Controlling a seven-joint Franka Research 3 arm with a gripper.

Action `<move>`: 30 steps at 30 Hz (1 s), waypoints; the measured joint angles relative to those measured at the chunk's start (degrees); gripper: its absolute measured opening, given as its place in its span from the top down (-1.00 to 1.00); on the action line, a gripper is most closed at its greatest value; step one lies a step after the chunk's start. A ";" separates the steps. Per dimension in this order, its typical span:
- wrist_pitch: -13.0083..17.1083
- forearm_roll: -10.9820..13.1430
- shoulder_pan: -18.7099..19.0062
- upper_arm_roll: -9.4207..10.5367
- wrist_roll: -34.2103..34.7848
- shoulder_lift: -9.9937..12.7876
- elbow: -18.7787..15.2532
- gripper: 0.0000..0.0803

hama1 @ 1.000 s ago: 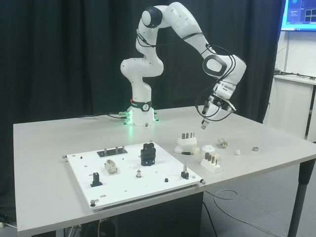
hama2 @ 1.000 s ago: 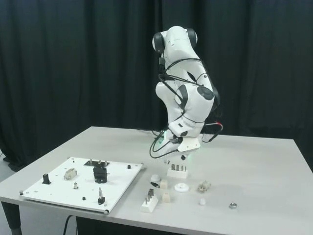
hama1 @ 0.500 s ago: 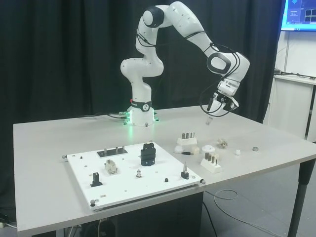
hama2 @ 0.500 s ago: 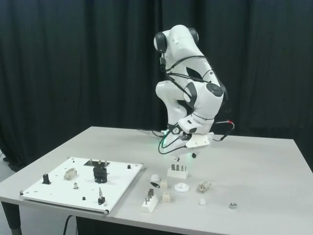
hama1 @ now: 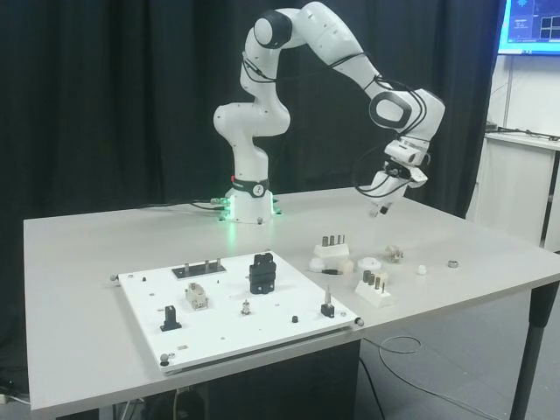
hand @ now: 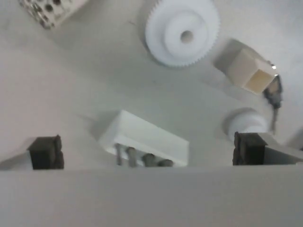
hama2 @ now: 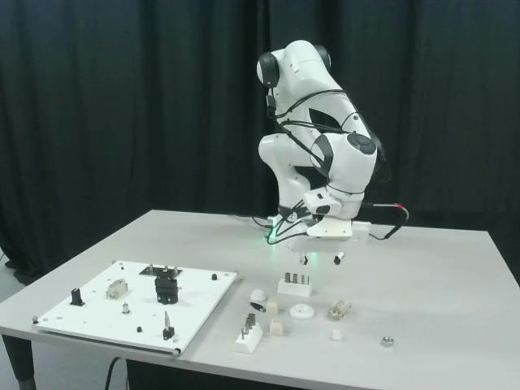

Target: Pick waterproof.

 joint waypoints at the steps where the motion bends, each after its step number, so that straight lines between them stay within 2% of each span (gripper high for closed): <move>1: 0.28 0.48 0.01 0.03 1.22 0.00 -0.08 -0.99; 5: 1.69 1.98 0.05 0.03 5.98 0.00 -0.52 -0.99; 14: 6.52 3.34 0.08 0.07 16.27 0.00 -2.48 -0.99; 21: 9.92 4.85 0.23 0.20 21.64 -0.05 -4.14 -0.99; 30: 13.90 5.12 0.61 0.74 29.66 -0.27 -6.51 -0.99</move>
